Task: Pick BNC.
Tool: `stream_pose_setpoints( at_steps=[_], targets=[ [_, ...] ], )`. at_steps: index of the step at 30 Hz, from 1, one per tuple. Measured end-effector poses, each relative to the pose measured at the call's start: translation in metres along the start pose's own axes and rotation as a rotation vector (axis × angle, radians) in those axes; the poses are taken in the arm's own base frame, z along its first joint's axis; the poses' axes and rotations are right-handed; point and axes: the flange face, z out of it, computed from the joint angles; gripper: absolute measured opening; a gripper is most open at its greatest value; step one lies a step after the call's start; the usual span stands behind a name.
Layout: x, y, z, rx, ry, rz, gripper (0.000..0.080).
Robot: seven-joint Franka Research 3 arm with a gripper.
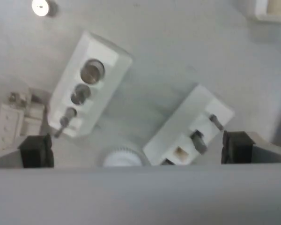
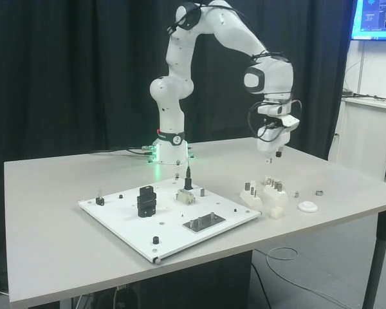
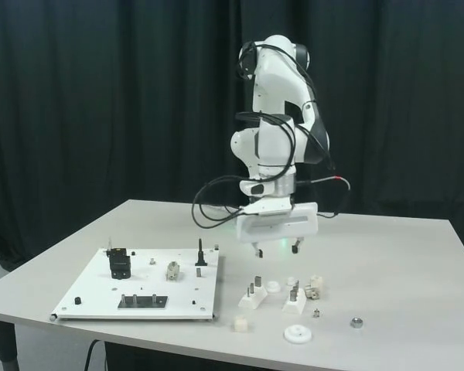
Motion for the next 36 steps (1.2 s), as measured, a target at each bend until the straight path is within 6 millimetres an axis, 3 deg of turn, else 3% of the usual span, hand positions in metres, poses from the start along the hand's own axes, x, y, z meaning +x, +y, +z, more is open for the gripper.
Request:
stream_pose_setpoints(
  at_steps=[18, 36],
  targets=[
    [0.004, -0.051, 0.036, -0.013, -0.014, -0.009, 0.08],
    [-0.008, -0.083, 0.062, 0.014, -0.064, 0.091, 0.08]
  ],
)
